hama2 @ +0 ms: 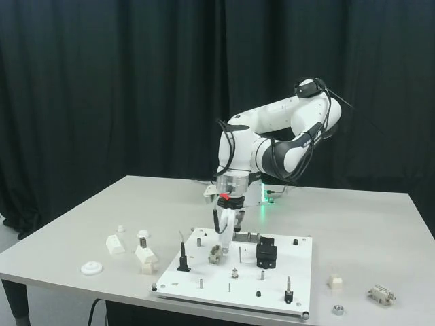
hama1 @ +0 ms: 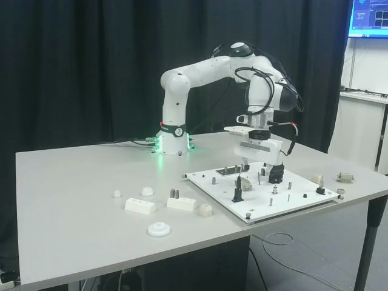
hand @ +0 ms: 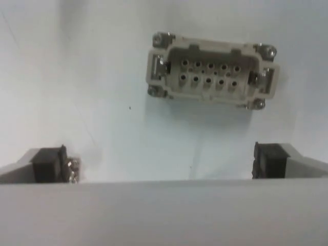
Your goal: Insert square peg 1.
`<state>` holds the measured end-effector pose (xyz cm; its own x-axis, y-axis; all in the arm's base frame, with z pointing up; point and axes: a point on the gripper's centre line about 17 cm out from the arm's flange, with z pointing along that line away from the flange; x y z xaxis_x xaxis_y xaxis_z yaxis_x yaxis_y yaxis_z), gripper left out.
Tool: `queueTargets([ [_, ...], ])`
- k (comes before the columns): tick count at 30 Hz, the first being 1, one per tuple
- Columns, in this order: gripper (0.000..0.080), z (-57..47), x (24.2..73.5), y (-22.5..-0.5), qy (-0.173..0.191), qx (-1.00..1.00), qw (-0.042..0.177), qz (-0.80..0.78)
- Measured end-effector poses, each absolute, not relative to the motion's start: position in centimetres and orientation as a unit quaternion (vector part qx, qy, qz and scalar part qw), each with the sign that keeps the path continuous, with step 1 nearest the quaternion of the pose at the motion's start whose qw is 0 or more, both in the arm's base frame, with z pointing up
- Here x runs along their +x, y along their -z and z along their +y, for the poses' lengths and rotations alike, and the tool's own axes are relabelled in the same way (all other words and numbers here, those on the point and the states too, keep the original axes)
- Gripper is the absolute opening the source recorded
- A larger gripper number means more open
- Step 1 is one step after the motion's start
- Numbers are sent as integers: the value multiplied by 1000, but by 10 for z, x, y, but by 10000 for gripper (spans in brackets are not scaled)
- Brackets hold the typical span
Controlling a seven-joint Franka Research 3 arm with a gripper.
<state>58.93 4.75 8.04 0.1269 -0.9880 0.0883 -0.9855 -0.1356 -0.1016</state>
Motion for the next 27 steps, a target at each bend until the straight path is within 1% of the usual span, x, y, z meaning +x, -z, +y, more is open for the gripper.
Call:
queueTargets([
  [17, 800, 31, 603, -96, 81, -764, 14, 640],
  [22, 800, 32, 609, -101, 84, -772, 18, 629],
  [27, 800, 37, 615, -103, 85, -776, 30, 624],
])
